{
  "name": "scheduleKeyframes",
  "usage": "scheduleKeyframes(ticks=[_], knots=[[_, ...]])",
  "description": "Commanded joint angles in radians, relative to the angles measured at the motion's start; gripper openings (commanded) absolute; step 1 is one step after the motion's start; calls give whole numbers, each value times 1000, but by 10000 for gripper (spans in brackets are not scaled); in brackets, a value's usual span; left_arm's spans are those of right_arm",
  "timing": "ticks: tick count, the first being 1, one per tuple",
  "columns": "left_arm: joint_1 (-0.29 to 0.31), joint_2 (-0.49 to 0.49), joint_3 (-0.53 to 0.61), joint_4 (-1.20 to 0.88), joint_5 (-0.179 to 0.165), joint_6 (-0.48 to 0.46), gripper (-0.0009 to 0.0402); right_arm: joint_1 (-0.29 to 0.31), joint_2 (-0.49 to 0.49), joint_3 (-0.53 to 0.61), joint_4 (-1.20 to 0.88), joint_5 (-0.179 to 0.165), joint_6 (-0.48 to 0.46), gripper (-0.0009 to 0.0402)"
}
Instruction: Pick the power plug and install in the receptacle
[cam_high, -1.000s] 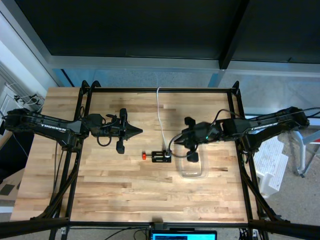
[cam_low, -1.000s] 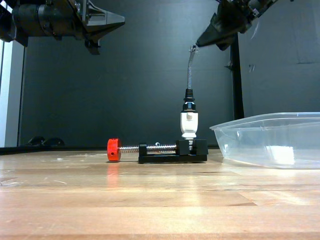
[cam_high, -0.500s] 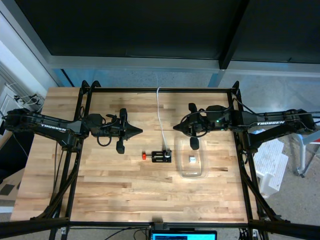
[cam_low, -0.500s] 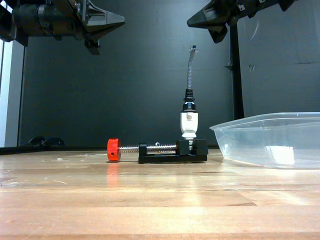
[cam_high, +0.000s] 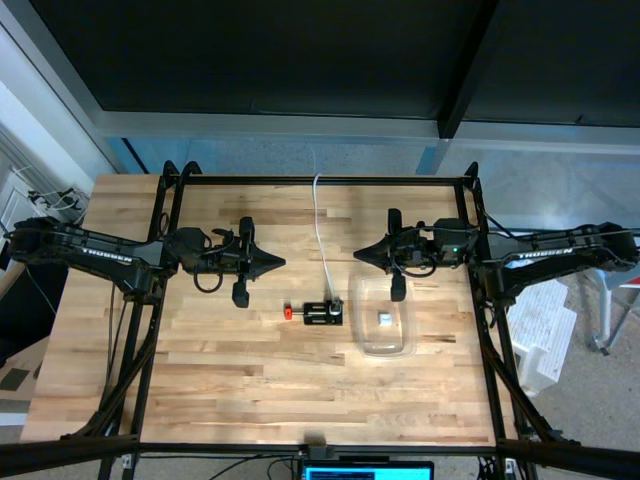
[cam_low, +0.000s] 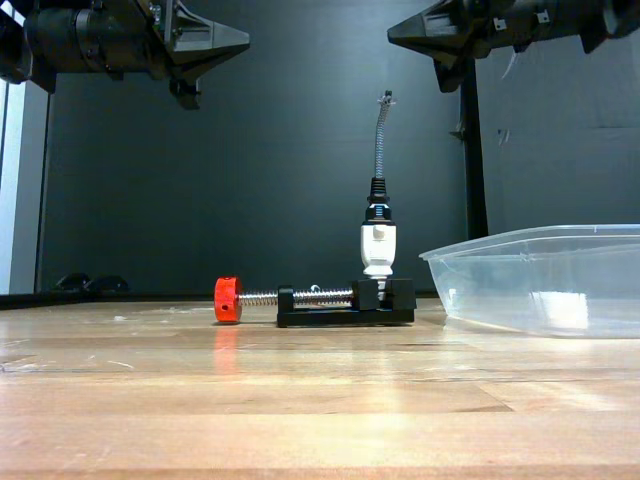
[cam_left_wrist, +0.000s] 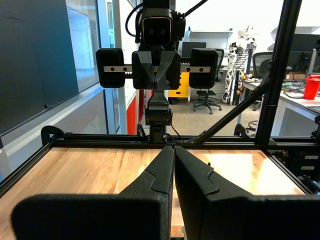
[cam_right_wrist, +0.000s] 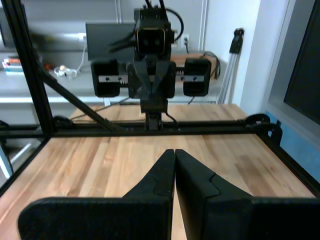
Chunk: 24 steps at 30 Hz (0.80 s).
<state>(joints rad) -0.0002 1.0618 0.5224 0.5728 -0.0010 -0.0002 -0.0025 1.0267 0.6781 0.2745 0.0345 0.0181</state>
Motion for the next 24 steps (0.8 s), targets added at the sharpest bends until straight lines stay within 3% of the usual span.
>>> scheduleKeyframes(ticks=[1,24], knots=[[0,0,0,0,0,0,0,0,-11,-30,43,27,11,0],[0,0,0,0,0,0,0,1,-31,-116,170,17,30,0]])
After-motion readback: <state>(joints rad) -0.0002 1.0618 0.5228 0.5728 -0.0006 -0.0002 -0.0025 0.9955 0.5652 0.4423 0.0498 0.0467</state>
